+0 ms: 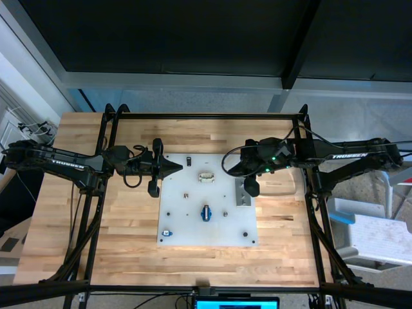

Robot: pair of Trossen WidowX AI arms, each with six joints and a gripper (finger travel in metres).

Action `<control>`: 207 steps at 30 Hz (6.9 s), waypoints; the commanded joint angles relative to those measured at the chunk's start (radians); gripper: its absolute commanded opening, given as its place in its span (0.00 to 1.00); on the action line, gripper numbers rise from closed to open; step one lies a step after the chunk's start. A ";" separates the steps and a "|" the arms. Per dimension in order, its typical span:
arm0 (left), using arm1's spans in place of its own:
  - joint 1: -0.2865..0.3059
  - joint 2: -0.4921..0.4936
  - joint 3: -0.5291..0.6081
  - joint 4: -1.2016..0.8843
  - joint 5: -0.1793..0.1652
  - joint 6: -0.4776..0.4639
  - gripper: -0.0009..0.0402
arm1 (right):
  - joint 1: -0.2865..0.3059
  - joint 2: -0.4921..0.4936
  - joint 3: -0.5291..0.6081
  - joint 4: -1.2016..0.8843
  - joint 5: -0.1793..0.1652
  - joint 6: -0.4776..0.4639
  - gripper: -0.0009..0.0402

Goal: Pick the 16mm cylinder and place it in the container

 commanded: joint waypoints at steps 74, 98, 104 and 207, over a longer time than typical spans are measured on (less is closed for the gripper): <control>0.000 0.000 0.000 0.000 0.000 0.000 0.02 | 0.256 0.698 0.408 -0.509 0.038 0.057 0.56; 0.000 0.000 0.000 0.000 0.000 0.000 0.02 | 0.256 0.745 0.359 -0.428 0.037 0.051 0.56; 0.000 0.000 0.000 0.000 0.000 0.000 0.02 | 0.256 0.745 0.331 -0.379 0.037 0.054 0.56; 0.000 0.000 0.000 0.000 0.000 0.000 0.02 | 0.125 0.232 0.103 -0.507 0.116 0.257 0.03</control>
